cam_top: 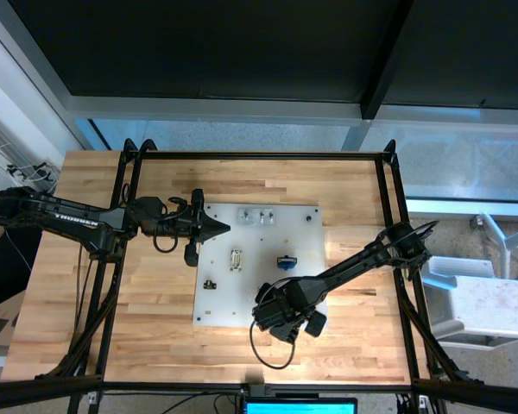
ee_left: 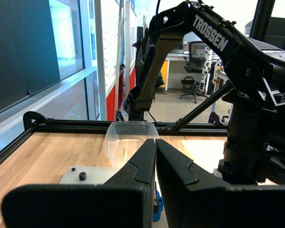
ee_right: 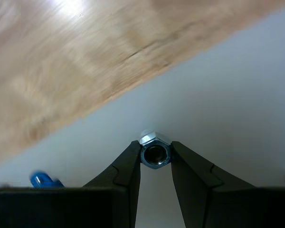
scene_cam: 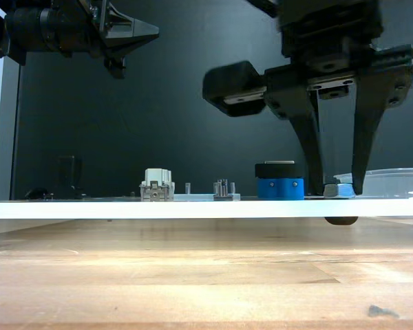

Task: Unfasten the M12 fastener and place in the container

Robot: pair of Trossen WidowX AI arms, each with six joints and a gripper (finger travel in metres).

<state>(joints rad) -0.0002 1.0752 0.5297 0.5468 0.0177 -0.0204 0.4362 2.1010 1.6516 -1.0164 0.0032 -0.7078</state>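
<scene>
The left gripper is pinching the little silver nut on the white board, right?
No, it is the right gripper that pinches the silver nut on the white board; the right wrist view shows it. The left gripper hangs shut over the board's far left, holding nothing.

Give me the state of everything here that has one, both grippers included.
Small silver hex nut: clamped by right gripper, low on the white board.
Right gripper: shut on the nut, near right board edge.
Left gripper: shut, empty, raised over the board's far left.
Shallow clear plastic tray: upright, no nut visible inside.
</scene>
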